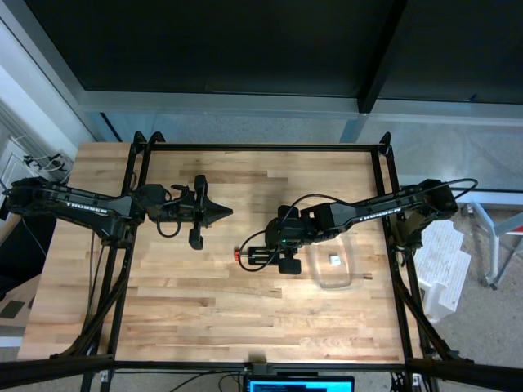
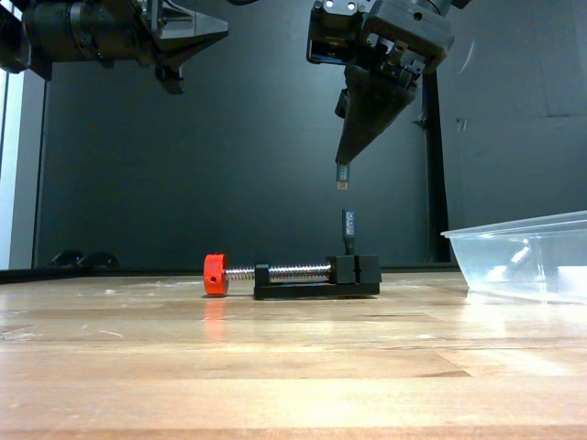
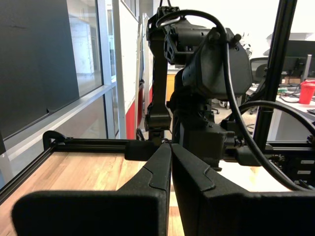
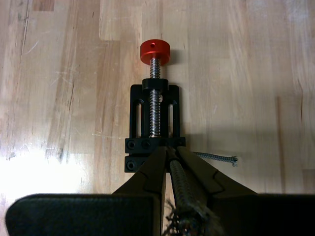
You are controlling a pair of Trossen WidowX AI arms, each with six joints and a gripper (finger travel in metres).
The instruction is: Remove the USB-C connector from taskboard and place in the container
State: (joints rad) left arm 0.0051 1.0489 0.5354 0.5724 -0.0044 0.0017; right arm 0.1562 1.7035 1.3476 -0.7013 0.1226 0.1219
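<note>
The container [image 2: 523, 264] is sitting nearest the table's front edge, off to the right of the taskboard and apart from it, with a small white cube [image 1: 334, 260] lying inside. The taskboard [image 2: 316, 277] is lying flat with its red knob [image 2: 215, 274] pointing toward the left arm's side. A thin grey pin [image 2: 348, 229] is sticking up from its clamp end.

Right above that pin the right gripper [image 2: 344, 165] is hanging nose-down, pinching the USB-C connector [image 2: 342, 177], which is dangling clear of the pin with a visible gap. So I'm reading it as the pull-out being done and the carry just starting. The next move is calling for a sideways swing over the container's rim, then letting go (going lower first looks unnecessary to me).

Farther back, the left gripper [image 1: 225, 212] is parked up high on the left, pressed together and holding nothing.

Hard to make out:
- From above, the right arm is covering the connector and the clamp end.
- In the right wrist view the fingers are hiding how much of the connector they're gripping.
- A little threaded bit [image 4: 216, 157] is lying beside the taskboard, and I can't tell what it is.
</note>
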